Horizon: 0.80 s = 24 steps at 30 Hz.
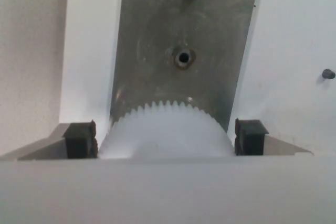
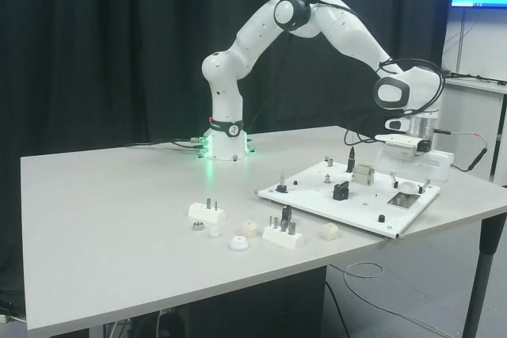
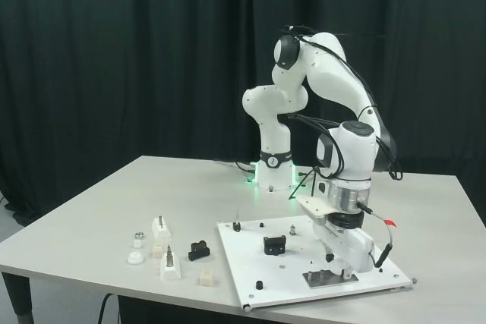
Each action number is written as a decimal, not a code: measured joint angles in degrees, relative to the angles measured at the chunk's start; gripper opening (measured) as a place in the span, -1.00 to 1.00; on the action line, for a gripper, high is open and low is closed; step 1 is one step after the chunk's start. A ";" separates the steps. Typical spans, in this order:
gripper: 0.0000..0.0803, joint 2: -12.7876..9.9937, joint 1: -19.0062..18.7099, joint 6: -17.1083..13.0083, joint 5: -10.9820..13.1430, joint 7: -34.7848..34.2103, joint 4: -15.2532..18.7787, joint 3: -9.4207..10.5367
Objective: Insert large gear.
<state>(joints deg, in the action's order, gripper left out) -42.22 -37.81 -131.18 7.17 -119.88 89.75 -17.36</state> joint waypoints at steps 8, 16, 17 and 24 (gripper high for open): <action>0.44 -0.01 -0.04 0.00 0.00 -0.14 0.00 -0.07; 0.44 0.05 -0.21 0.32 0.01 -1.74 -0.11 -0.43; 0.44 0.09 -0.23 0.48 0.01 -1.74 -0.17 -0.49; 0.94 0.78 -0.27 2.37 0.01 -1.68 -0.97 -0.79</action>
